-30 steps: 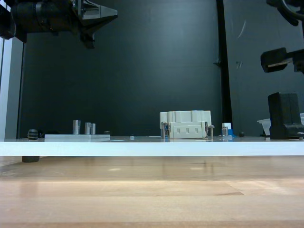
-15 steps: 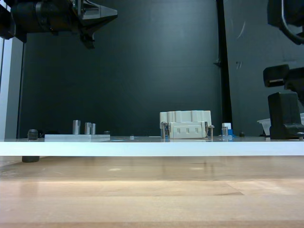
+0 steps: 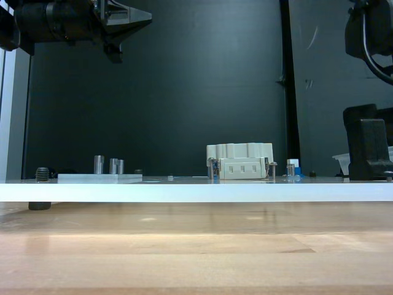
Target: Pick the HAN10E connector and install in the HAN10E hub
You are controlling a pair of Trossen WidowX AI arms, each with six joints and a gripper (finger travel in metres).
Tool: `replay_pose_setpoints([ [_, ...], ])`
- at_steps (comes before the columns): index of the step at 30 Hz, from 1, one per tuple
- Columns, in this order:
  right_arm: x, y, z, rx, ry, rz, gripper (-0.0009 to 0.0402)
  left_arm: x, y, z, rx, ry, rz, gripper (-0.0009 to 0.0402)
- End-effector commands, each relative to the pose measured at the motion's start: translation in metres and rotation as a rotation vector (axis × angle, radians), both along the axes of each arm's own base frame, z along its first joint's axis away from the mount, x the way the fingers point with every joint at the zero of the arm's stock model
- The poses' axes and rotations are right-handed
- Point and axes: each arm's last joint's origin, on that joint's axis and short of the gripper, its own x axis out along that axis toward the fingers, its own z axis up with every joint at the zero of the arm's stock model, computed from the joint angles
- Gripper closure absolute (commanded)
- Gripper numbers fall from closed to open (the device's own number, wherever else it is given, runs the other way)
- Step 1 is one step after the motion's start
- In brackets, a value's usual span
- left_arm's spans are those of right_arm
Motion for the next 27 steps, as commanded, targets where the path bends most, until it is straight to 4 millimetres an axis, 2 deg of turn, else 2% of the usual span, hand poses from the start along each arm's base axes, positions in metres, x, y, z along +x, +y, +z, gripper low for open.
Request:
replay_pose_setpoints([
  [1, 0.0011, -0.0003, -0.0046, 0.001, -0.006, -0.007, 0.0142, 0.0001, 0.0001, 0.0000, 0.000, 0.000, 0.000, 0.0393],
  [5, 0.0020, -0.0006, -0.0062, 0.002, -0.011, -0.028, 0.0147, 0.0001, 0.0001, 0.0000, 0.000, 0.000, 0.000, 0.0393],
  [8, 0.0020, -0.0012, -0.0062, 0.001, -0.009, -0.030, 0.0165, 0.0001, 0.0000, 0.0000, 0.000, 0.000, 0.000, 0.0393],
  [27, 0.0009, -0.0023, -0.0036, -0.001, -0.003, -0.038, 0.0339, 0.0001, 0.0000, 0.0000, 0.000, 0.000, 0.000, 0.0393],
])
